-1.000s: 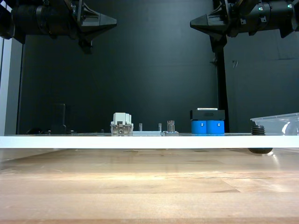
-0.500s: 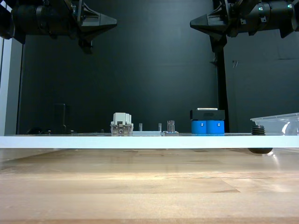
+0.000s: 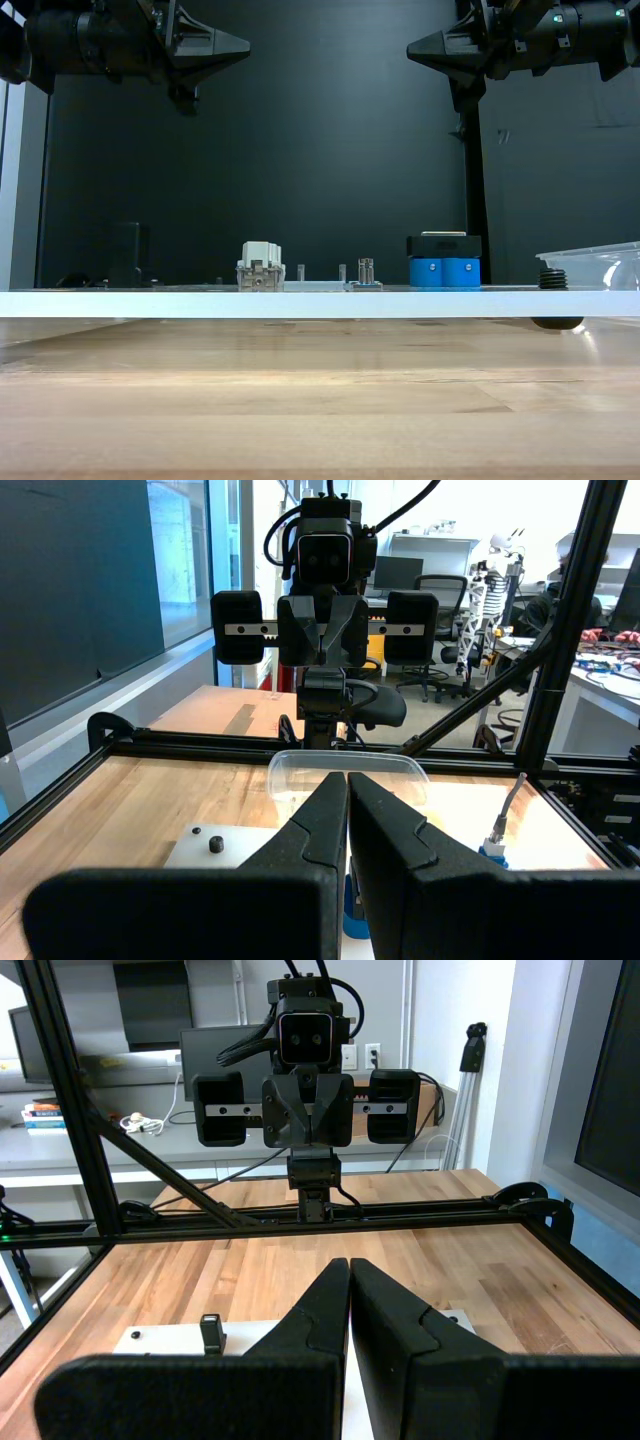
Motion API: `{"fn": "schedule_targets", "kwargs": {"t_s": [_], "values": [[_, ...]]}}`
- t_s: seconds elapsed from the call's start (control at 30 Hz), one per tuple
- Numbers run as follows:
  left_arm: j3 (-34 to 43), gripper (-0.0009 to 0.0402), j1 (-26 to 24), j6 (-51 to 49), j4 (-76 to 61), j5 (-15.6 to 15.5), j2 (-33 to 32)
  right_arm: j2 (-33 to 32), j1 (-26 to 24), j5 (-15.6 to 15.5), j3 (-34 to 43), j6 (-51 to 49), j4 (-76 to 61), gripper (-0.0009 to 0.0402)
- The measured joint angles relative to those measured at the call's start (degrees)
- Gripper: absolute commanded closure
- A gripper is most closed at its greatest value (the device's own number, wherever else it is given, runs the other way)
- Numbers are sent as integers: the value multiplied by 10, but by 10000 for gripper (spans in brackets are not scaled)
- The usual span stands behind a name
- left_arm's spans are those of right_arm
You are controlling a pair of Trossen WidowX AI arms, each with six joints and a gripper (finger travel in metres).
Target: Remove the RJ45 connector from the taskboard and place in the container
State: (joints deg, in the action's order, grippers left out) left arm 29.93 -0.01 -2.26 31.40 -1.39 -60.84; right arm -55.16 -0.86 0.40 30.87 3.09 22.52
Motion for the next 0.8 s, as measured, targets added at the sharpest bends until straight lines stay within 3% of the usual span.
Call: {"fn": "schedule_targets", "kwargs": {"t_s": [0.53,0.7,0.8], "values": [[0,393,0,0,0,0,0,0,2,-4,0,13,-5,394],[0,393,0,0,0,0,0,0,22,4,44,29,-132,394],[0,393,0,0,0,0,0,-1,60,33,80,34,-232,393]]}}
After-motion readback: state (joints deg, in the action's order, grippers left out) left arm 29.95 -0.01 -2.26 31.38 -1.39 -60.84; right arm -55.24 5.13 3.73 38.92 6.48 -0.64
